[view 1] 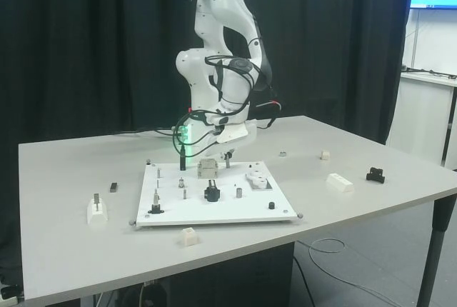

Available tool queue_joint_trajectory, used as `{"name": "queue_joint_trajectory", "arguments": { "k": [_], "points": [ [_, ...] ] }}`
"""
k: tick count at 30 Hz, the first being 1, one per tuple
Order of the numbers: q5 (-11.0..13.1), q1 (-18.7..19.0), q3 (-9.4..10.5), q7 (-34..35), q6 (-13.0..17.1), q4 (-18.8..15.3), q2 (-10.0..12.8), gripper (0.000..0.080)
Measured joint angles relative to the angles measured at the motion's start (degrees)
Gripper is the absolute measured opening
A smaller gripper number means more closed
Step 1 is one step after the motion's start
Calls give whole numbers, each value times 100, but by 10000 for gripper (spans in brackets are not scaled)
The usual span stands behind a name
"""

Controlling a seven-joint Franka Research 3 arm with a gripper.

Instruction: Insert round peg 3.

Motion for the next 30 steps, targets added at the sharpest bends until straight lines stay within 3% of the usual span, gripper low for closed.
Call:
{"name": "queue_joint_trajectory", "arguments": {
  "k": [30],
  "points": [
    [74, 1, -9, -4, -2, 0, 0, 106]
  ]
}}
